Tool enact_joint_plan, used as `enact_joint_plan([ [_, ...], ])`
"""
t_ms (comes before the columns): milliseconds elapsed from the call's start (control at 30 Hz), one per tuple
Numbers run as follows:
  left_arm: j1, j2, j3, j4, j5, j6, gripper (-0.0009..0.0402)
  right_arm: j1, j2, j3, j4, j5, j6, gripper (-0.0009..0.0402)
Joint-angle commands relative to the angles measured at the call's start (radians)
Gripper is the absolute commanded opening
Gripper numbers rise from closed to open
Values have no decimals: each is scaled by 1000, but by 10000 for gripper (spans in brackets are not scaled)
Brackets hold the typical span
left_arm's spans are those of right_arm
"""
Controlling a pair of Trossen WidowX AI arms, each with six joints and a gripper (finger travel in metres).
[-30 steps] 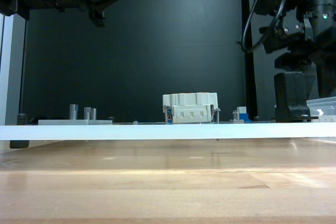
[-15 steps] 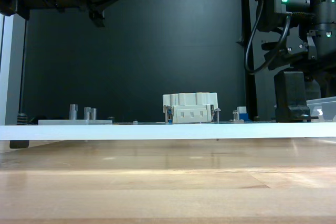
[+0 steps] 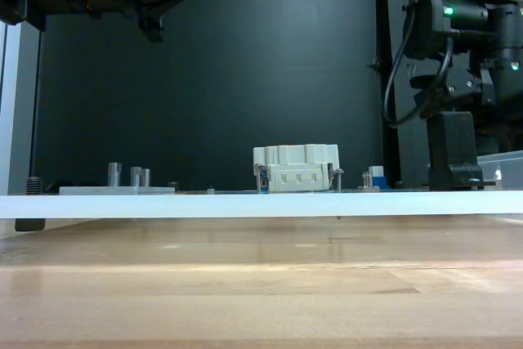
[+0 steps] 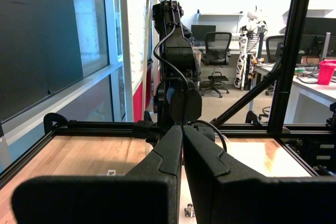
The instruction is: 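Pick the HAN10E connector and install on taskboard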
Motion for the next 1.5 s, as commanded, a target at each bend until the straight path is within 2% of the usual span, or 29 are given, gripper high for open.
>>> enact_joint_plan([
  [33,0,0,0,0,0,0,1,0,0,-4,7,0,4,240],
  [333,0,0,0,0,0,0,1,0,0,-3,4,1,5,201],
  [800,0,0,0,0,0,0,1,-2,-8,-2,3,-3,28,64],
  [900,0,0,0,0,0,0,1,-2,-20,2,-1,-43,31,41],
  [967,0,0,0,0,0,0,1,-2,-28,16,-22,-55,35,29],
  [1167,0,0,0,0,0,0,1,-2,-54,110,-141,-51,36,11],
  [1500,0,0,0,0,0,0,1,-1,-58,285,-323,-51,40,9],
])
